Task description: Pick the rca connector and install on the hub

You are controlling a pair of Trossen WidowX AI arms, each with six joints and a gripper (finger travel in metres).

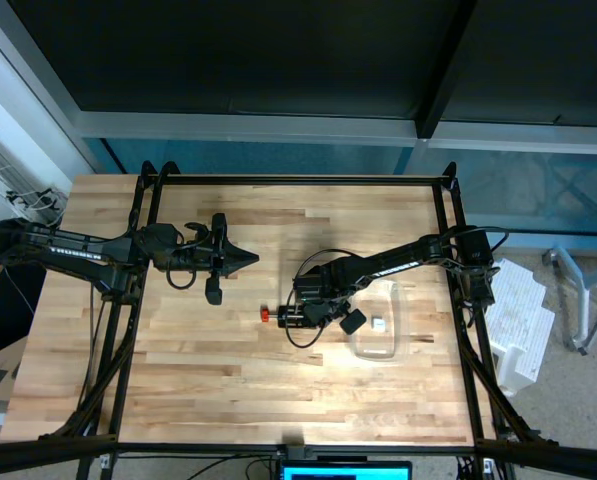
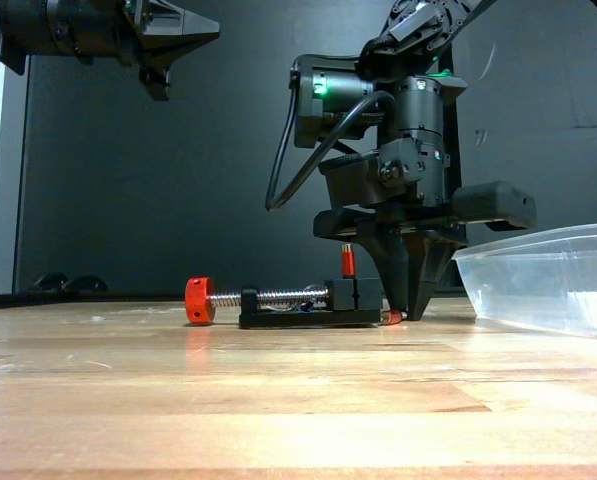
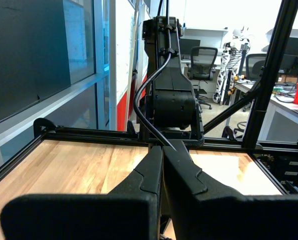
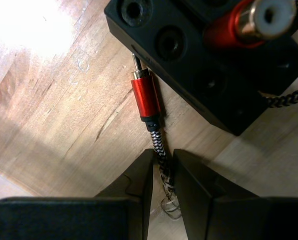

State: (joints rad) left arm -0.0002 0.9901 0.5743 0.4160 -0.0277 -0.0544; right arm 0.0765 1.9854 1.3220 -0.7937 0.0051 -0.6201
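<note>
The right claw (image 2: 410,305) is down at the worktop (image 1: 178,380), a little right of the middle in the high view. Its tips are just beside the end of the hub (image 2: 298,318) that is away from the red knob (image 2: 199,300). The claw is narrow, not shut tight. The rca connector (image 4: 146,97) lies flat on the wood right by the hub's side. Its silver tip points at the hub, and its braided cord runs between the claw's fingers (image 4: 134,195). A second red plug (image 4: 238,25) stands up in the hub. A clear tray (image 2: 538,290) sits to the right with a white cube (image 1: 378,323) in it. The left claw (image 1: 248,258) hangs high, left of middle, closed with nothing in it.
</note>
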